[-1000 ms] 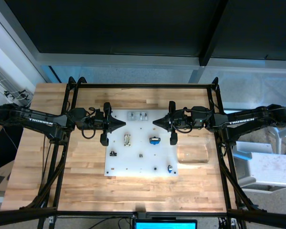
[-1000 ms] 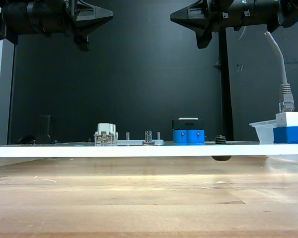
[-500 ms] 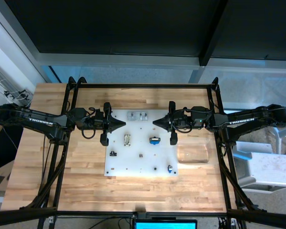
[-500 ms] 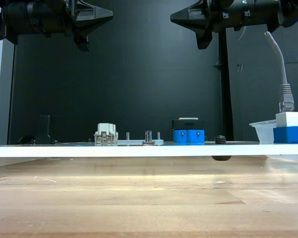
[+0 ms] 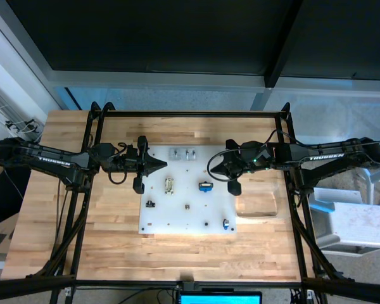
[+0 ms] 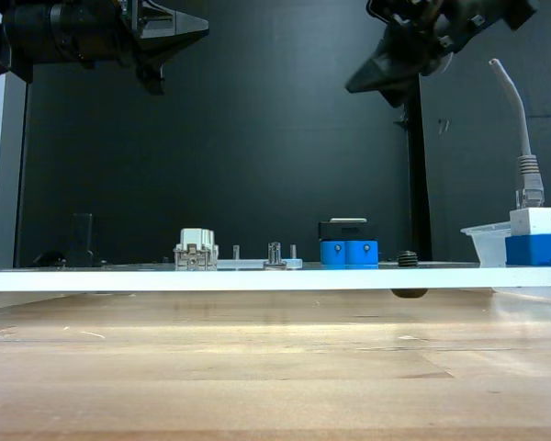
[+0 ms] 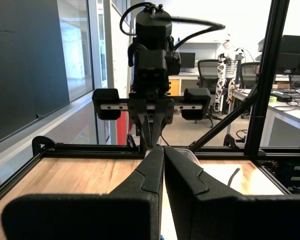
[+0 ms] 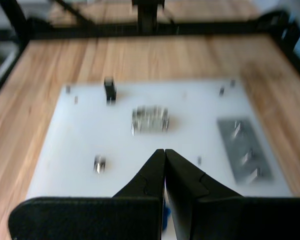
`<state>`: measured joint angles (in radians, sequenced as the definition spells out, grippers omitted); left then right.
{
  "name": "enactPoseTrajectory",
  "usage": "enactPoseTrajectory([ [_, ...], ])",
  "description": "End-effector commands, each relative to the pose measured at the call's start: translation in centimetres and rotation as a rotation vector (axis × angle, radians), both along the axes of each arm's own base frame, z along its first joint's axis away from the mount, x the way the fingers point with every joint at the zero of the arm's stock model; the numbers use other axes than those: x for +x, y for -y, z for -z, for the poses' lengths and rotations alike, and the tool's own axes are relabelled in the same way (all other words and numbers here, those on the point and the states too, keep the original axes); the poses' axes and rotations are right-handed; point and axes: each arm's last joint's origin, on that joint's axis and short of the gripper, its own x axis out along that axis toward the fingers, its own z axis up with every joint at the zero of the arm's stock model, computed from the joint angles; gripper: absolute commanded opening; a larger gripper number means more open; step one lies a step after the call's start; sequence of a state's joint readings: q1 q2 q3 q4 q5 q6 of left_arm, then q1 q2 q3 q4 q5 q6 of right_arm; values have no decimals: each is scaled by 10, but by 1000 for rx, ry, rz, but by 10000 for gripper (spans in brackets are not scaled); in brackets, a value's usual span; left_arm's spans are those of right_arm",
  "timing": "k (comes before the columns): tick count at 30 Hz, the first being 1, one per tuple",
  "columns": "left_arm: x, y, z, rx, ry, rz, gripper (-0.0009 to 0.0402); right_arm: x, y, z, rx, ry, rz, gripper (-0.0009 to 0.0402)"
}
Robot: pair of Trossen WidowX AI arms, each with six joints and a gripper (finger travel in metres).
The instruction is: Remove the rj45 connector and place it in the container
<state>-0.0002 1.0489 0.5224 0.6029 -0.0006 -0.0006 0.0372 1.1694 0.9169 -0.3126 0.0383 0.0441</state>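
Observation:
The rj45 connector [image 5: 225, 223] is a tiny blue-and-white piece at the white board's near right corner. In the low view the rj45 connector [image 6: 534, 235] has a pale cable rising from it. The clear container [image 5: 256, 206] lies on the wood just right of the board, and the container [image 6: 483, 241] shows behind the connector in the low view. My right gripper [image 5: 211, 170] is shut and tilts down over the board's far middle, well away from the connector; its shut fingertips [image 8: 164, 155] point at the board. My left gripper [image 5: 164, 164] is shut and hovers level over the board's far left.
The white board [image 5: 177, 212] also carries a larger blue connector [image 5: 205, 186], a silver-grey oblong connector [image 5: 170, 185], a metal strip with posts [image 5: 183, 154] and small studs. A black frame runs around the table. Bare wood lies in front of the board.
My right gripper has tipped its nose downward and shifted slightly toward the near side. The left arm and the board's parts have not moved.

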Motion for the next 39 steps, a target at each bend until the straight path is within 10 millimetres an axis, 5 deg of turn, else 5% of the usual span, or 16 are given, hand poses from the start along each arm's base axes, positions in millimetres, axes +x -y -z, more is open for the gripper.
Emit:
enactPoseTrajectory([
  [1, 0, 0, 0, 0, 0, 0, 0, -6, -5, -1, -10, -109, 11, 0],
  [11, 0, 0, 0, 0, 0, 0, 0, -24, -33, 11, -6, -361, -5, 0],
  [30, 0, 0, 0, 0, 0, 0, 0, -46, -101, 25, 31, -464, -23, 2],
  [39, 0, 0, 0, 0, 0, 0, 0, -38, -129, 32, 29, -502, -47, 78],
])
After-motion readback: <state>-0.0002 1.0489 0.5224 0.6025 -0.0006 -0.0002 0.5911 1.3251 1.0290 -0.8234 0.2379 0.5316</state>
